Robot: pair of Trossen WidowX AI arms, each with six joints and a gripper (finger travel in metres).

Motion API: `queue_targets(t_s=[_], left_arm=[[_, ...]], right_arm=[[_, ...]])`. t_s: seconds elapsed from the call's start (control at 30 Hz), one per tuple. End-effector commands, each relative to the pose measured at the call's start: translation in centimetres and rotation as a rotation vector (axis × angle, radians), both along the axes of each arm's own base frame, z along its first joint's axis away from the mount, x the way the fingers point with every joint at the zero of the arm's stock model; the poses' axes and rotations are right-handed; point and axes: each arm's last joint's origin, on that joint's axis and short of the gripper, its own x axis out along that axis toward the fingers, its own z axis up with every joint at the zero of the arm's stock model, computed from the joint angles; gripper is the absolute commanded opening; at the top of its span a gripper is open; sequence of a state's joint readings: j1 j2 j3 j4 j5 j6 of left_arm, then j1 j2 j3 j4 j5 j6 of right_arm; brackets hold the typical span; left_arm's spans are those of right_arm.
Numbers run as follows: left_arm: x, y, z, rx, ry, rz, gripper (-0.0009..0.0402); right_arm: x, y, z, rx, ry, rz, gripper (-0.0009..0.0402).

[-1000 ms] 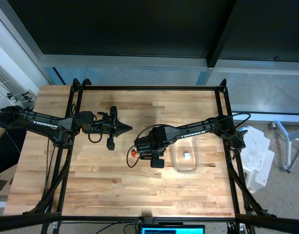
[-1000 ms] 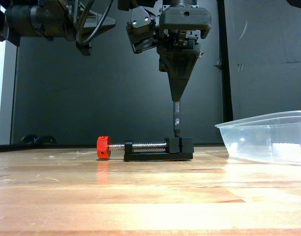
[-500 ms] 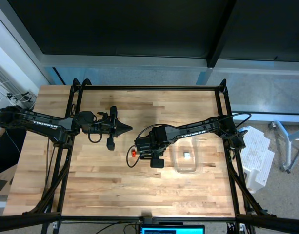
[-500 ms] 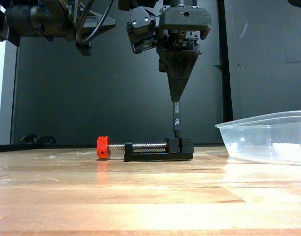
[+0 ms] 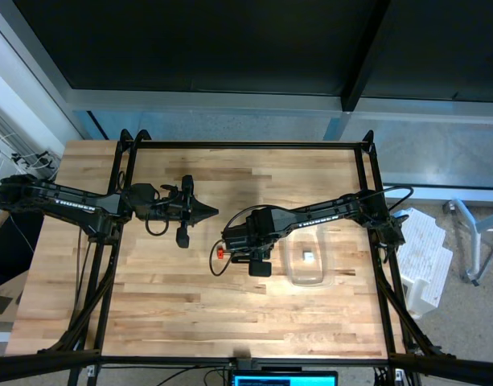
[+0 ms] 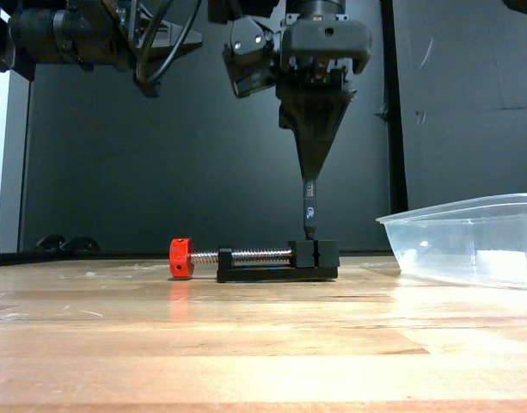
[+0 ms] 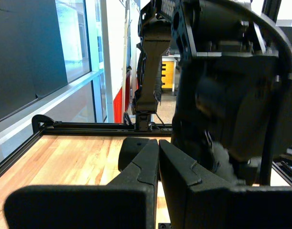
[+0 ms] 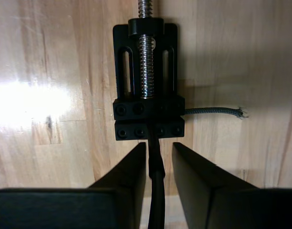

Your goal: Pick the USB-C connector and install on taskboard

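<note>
Your right gripper (image 8: 159, 145) hangs nose-down over the taskboard (image 8: 123, 112). Its fingers (image 8: 131, 167) are spread a little wider than the USB-C connector (image 6: 309, 211) that runs up between them, so nothing is pinched. The connector stands upright with its lower end in the board's clamp slot, at the end away from the red-orange knob (image 6: 180, 257). I'd judge it seated, which would explain the slack fingers.

Your left gripper (image 7: 158, 155) is parked well off to the side, raised above the table (image 6: 246, 344) with its fingers pressed together, out of the working arm's way.

Count one taskboard, one connector, one knob, and one frayed cord (image 8: 212, 111) at the board's side. There is also one clear tray (image 6: 469, 237) holding one small white piece (image 5: 309, 255).
</note>
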State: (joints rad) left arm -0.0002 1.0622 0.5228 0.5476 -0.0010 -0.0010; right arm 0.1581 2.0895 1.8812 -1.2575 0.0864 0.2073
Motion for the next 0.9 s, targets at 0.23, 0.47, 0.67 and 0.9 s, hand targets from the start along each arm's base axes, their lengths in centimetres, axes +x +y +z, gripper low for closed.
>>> queue_targets(t_s=[0.23, 0.47, 0.67, 0.9], left_arm=[[0.0, 0.0, 0.0, 0.000, 0.000, 0.000, 0.0000], [0.0, 0.0, 0.0, 0.000, 0.000, 0.000, 0.0000], [0.0, 0.0, 0.0, 0.000, 0.000, 0.000, 0.0000], [0.0, 0.0, 0.0, 0.000, 0.000, 0.000, 0.0000]], right_arm=[[-0.9, -0.1, 2.0, 0.005, -0.032, 0.001, 0.0159], [-1.6, -0.1, 3.4, 0.010, -0.058, 0.003, 0.0175], [-1.7, 0.0, 3.4, 0.010, -0.057, 0.005, 0.0167], [-1.7, 0.0, 3.5, 0.009, -0.059, 0.012, 0.0159]])
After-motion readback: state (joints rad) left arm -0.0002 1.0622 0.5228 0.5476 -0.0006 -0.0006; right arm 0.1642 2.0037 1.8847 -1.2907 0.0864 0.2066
